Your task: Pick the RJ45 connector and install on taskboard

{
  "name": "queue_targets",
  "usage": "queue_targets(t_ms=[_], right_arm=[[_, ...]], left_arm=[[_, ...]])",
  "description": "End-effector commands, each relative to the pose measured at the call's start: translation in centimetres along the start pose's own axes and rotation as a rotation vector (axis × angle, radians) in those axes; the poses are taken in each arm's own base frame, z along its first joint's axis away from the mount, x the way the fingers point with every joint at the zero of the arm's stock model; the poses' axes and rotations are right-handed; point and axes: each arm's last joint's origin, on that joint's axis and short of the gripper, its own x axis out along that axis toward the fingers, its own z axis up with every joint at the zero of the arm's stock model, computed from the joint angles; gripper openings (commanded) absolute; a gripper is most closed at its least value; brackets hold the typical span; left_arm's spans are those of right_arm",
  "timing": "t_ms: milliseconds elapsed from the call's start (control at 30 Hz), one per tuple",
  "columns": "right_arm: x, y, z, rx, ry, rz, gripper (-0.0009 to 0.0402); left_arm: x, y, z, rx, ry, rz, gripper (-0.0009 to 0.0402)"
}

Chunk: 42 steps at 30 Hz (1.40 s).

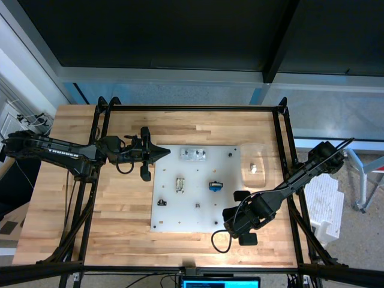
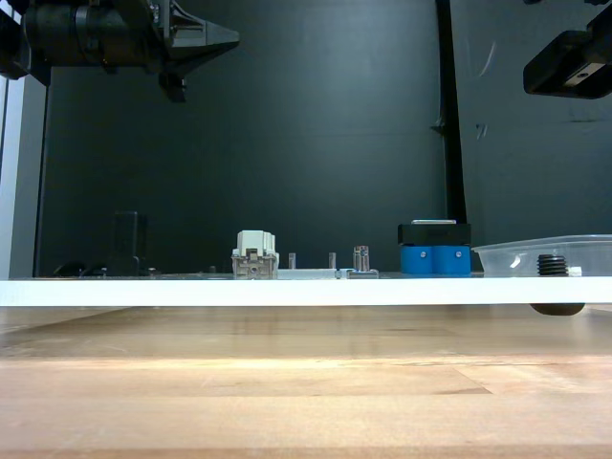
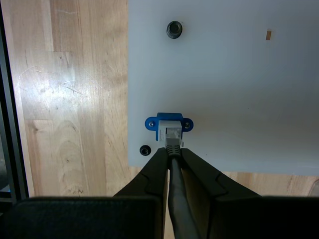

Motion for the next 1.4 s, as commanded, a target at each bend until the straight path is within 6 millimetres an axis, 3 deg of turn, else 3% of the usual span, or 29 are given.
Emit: queue_targets(t_ms=[33,1400], right_arm=[[0.0,0.0,0.0,0.0,0.001,-0.002,0.0],[1.4,0.1,-0.5,-0.008,-0.003,0.004,0.0]], left_arm=[[0.0,0.0,0.0,0.0,0.0,0.0,0.0],[0.0,0.0,0.0,0.0,0.0,0.0,0.0]])
